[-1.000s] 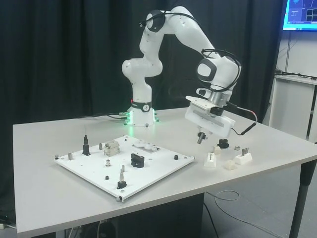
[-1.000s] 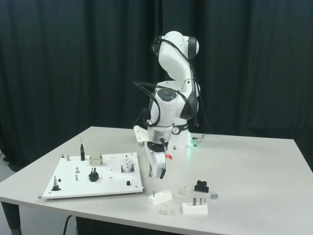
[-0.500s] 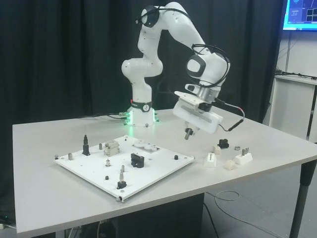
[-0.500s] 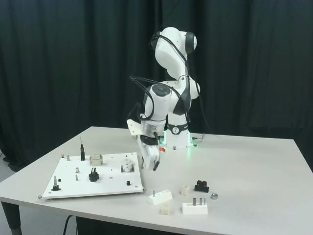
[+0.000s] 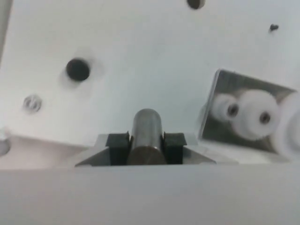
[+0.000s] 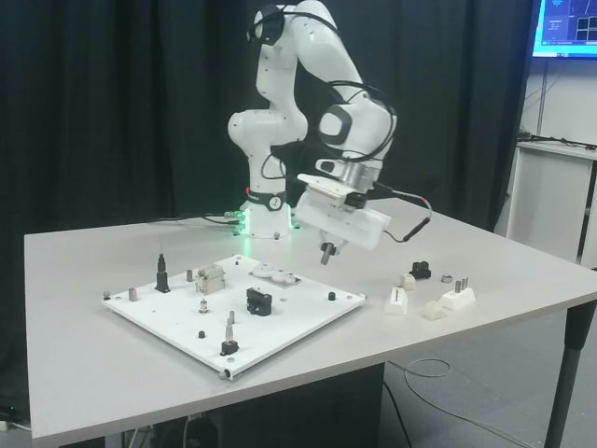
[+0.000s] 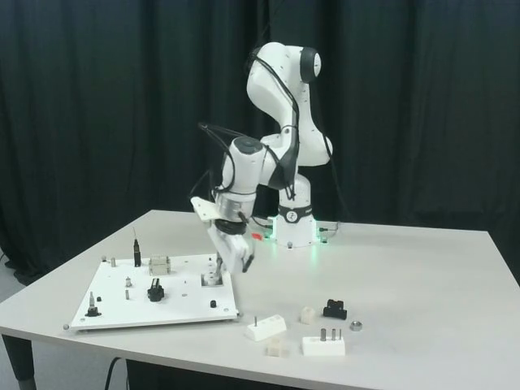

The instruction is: Insert round peg 4.

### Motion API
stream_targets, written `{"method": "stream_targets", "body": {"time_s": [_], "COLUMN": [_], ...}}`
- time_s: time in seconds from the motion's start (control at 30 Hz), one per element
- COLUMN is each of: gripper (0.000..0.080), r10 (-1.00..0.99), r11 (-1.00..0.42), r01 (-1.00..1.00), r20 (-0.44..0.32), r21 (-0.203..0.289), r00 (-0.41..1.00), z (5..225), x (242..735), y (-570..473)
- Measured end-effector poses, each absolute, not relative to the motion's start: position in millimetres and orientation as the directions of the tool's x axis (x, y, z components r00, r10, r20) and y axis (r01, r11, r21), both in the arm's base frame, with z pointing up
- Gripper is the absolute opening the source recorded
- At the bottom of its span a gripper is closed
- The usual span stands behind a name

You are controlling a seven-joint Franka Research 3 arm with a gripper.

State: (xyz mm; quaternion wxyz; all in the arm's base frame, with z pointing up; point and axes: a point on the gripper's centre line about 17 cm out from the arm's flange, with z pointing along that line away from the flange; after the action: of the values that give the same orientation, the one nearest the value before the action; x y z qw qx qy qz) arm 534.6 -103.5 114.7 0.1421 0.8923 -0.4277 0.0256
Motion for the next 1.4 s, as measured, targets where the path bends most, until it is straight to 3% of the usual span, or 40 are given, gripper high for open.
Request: {"method": "stream_targets", "body": {"time_s": [0.4, 0.67, 1.03, 1.4], "gripper": [0.0153, 0.0153, 0.0153, 0.0153], "r10": [-0.799, -0.873, -0.927, -0.933], "r11": [-0.551, -0.44, -0.339, -0.342], "r01": [-0.83, -0.898, -0.94, -0.938], "r20": [0.229, 0.23, 0.183, 0.136], "r21": [0.088, 0.007, -0.032, -0.051], "r00": [0.555, 0.429, 0.328, 0.333], "z": [103.5, 99.8, 97.8, 89.5], "x": [528.7, 522.2, 514.5, 517.8], "y": [-147.2, -177.8, -195.8, -202.6]}}
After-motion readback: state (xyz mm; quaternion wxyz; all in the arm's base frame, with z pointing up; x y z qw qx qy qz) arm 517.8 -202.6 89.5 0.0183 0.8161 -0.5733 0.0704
